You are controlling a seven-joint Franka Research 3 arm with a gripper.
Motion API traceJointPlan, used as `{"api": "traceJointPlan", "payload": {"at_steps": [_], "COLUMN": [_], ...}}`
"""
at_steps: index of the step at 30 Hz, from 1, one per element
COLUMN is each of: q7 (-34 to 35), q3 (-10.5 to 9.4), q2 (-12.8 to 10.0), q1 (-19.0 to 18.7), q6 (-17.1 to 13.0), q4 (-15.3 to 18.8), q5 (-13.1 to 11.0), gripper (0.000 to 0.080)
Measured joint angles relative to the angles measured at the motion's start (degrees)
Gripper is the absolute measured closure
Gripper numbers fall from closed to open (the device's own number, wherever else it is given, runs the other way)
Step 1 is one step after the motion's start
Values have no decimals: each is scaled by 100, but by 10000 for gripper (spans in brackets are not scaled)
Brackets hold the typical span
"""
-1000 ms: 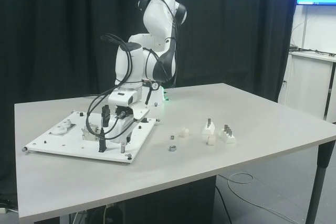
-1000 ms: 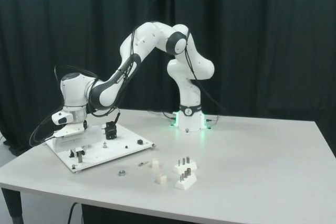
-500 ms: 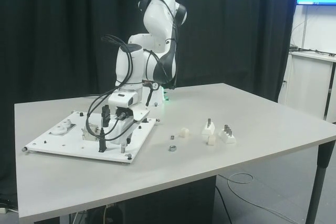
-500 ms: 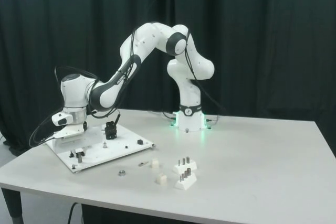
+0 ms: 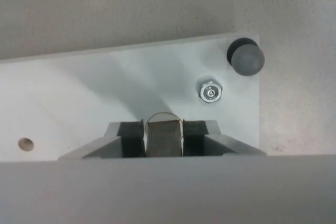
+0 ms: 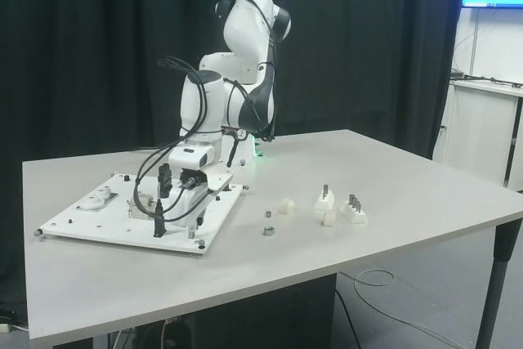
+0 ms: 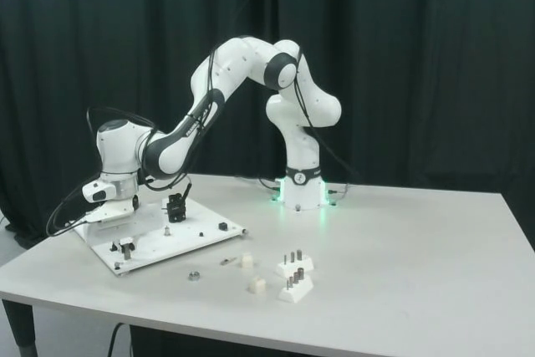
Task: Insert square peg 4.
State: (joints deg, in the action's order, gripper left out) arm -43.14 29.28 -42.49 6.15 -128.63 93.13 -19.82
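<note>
The gripper (image 5: 163,139) clamps its black fingers (image 5: 131,139) shut around the matte square peg (image 5: 164,138), held above the smooth white board (image 5: 105,93); a shiny hex nut (image 5: 210,91) sits at two o'clock.

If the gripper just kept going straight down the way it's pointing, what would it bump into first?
Most likely the white board right beneath it. The gripper is shut on a square peg, so the peg's tip would touch first, though how far above it hangs is unclear.
</note>
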Motion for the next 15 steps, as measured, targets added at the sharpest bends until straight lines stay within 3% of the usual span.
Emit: {"api": "traceJointPlan", "payload": {"at_steps": [5, 7, 8, 12, 13, 15], "q7": [92, 168, 196, 232, 246, 283], "q3": [12, 20, 24, 47, 54, 67], "q2": [0, 0, 1, 6, 7, 10], "q1": [2, 2, 2, 1, 1, 1], "q6": [0, 4, 9, 79, 109, 178], "q4": [-24, -45, -59, -152, -184, -246], "q5": [2, 10, 16, 32, 34, 39], "gripper": [649, 601, 293, 293, 78, 78]}}
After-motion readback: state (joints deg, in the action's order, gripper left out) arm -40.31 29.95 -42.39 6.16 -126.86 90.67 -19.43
